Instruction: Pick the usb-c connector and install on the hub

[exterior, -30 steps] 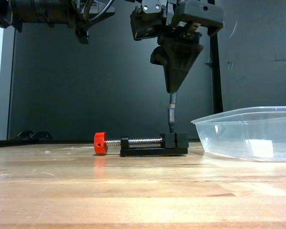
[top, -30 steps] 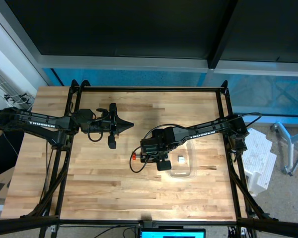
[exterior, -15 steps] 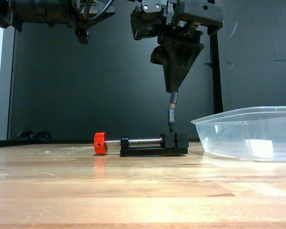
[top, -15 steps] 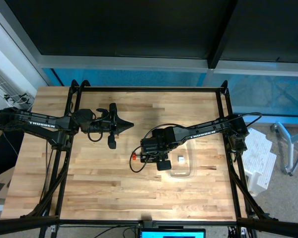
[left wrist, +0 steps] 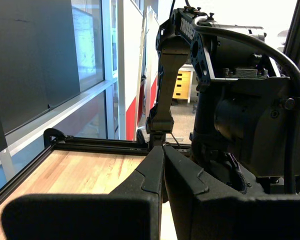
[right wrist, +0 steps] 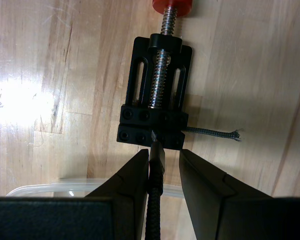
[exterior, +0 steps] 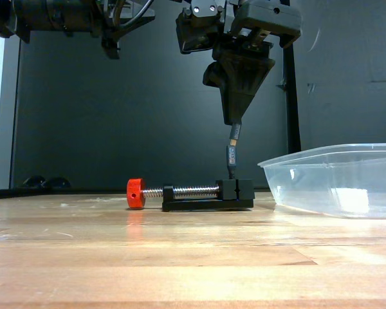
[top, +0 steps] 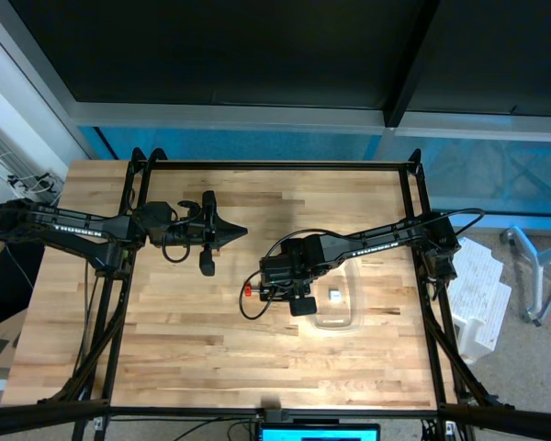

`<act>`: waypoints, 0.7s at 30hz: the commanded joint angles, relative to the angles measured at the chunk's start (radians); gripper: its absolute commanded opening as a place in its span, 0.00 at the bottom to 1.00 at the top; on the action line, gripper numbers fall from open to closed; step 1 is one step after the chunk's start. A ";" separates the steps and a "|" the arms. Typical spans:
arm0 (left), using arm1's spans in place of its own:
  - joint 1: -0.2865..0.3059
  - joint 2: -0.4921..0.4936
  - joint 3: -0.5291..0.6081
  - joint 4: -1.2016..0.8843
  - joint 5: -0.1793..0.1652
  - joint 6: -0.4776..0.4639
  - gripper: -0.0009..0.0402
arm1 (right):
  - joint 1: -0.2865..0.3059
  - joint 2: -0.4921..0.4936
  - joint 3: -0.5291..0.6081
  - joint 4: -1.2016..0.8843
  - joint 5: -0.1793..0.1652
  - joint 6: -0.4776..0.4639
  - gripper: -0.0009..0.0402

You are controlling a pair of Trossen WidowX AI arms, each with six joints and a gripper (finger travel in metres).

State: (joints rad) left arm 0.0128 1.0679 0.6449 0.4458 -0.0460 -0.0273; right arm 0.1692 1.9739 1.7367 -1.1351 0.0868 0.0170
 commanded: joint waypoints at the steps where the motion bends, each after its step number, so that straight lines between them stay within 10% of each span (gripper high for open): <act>1: 0.000 0.000 0.000 0.000 0.000 0.000 0.02 | -0.001 -0.001 0.001 -0.009 -0.037 -0.002 0.16; 3: 0.000 0.000 0.000 0.000 0.000 0.000 0.02 | -0.001 -0.001 0.001 -0.010 -0.026 -0.005 0.00; 21: 0.000 0.000 0.000 0.000 0.000 0.000 0.02 | -0.004 -0.003 0.001 -0.012 -0.009 -0.002 0.02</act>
State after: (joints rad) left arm 0.0128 1.0679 0.6453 0.4458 -0.0460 -0.0273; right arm 0.1650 1.9717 1.7374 -1.1450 0.0811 0.0132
